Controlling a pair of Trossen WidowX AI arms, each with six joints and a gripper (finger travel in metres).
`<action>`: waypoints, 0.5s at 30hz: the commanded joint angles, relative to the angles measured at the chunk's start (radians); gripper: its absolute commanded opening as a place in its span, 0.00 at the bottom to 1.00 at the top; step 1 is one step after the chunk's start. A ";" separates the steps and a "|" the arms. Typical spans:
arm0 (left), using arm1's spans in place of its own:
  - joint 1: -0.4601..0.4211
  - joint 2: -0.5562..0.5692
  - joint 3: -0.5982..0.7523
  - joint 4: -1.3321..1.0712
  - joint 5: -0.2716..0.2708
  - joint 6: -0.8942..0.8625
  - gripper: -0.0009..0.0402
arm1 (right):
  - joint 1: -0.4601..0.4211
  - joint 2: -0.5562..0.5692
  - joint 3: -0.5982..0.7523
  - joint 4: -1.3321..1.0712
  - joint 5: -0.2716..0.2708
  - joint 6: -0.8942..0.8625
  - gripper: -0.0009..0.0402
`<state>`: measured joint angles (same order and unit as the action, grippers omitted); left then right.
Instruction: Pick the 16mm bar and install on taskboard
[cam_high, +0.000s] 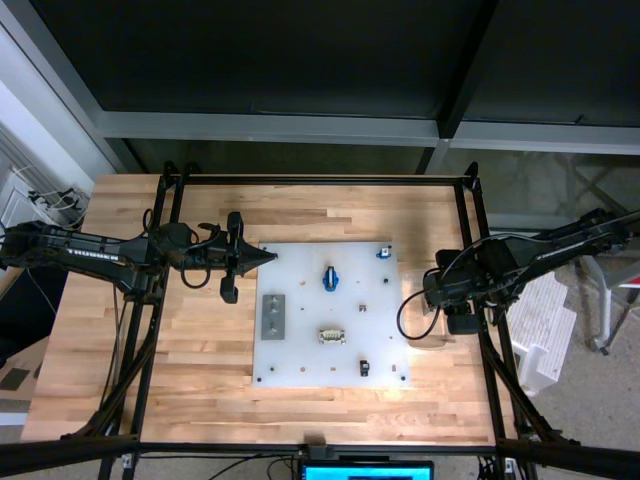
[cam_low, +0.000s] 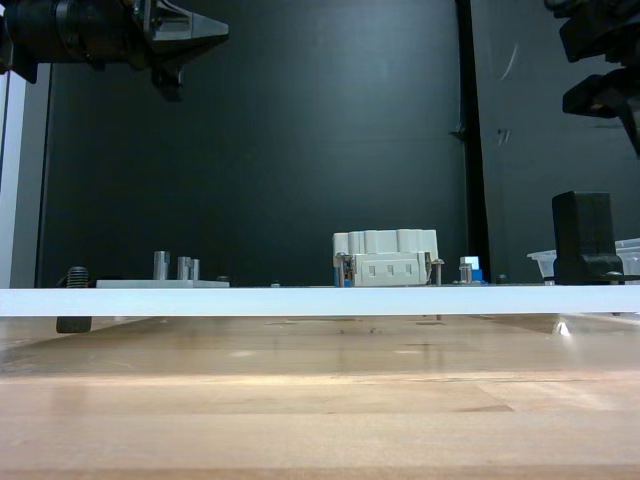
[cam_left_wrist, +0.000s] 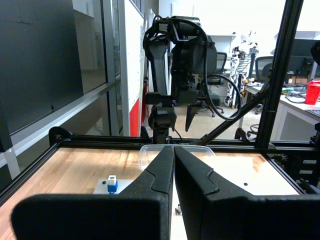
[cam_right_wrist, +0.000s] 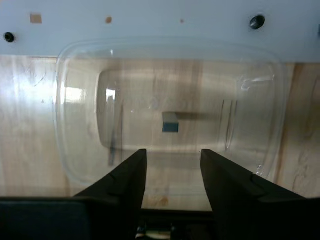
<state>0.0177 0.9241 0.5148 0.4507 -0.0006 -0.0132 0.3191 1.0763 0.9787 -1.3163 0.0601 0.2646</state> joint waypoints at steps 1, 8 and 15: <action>0.000 0.000 0.000 0.000 0.000 0.000 0.02 | 0.006 0.002 -0.017 0.013 0.001 -0.005 0.45; 0.000 0.000 0.000 0.000 0.000 0.000 0.02 | 0.037 0.008 -0.064 0.078 0.000 -0.019 0.53; 0.000 0.000 0.000 0.000 0.000 0.000 0.02 | 0.048 0.021 -0.103 0.113 0.001 -0.018 0.59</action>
<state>0.0177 0.9241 0.5148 0.4507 -0.0006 -0.0132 0.3649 1.0954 0.8806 -1.2087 0.0605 0.2462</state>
